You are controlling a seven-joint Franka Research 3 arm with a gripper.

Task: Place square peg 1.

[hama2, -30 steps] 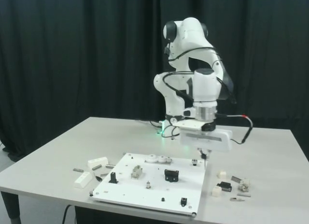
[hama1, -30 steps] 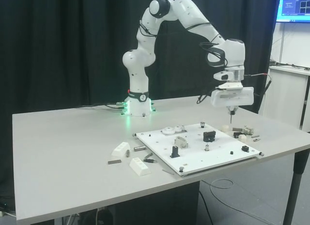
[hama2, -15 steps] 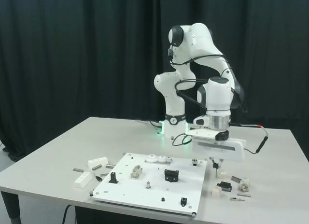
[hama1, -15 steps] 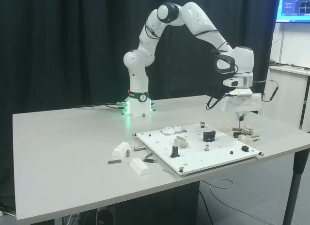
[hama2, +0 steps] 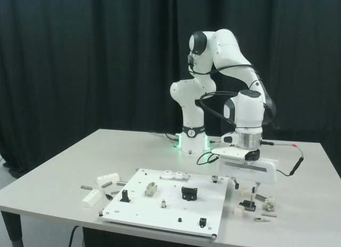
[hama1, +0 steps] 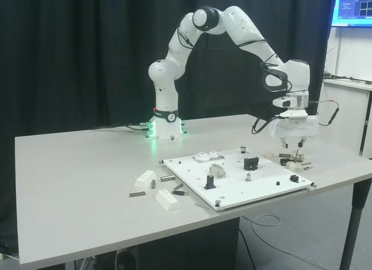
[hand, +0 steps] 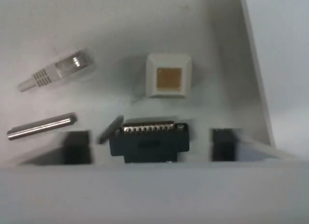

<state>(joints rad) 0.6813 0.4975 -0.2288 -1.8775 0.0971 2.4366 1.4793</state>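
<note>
Motion over the last second has carried the white arm's gripper (hama2: 244,184) off the edge of the white square assembly board (hama2: 133,204) and out over the small loose parts on the grey table (hama2: 298,172) beside that board, where it hangs low above them. Its two black fingertips (hand: 77,147) stand well apart, and nothing is held between them. Directly under the gripper in the wrist view lies a black multi-pin connector (hand: 148,138); just beyond it sits a small white block with a square inset face (hand: 168,76), which I judge to be square peg 1, though that is a guess from shape alone. Also near the connector are a grey metal pin (hand: 41,127) and a pale cable plug (hand: 57,70). The shift suggests the reach phase is ending and the pickup has not begun: the peg is still free on the table, well apart from any hole on the board, and the fingers straddle the connector, so a small correction toward the block seems needed before closing.
</note>
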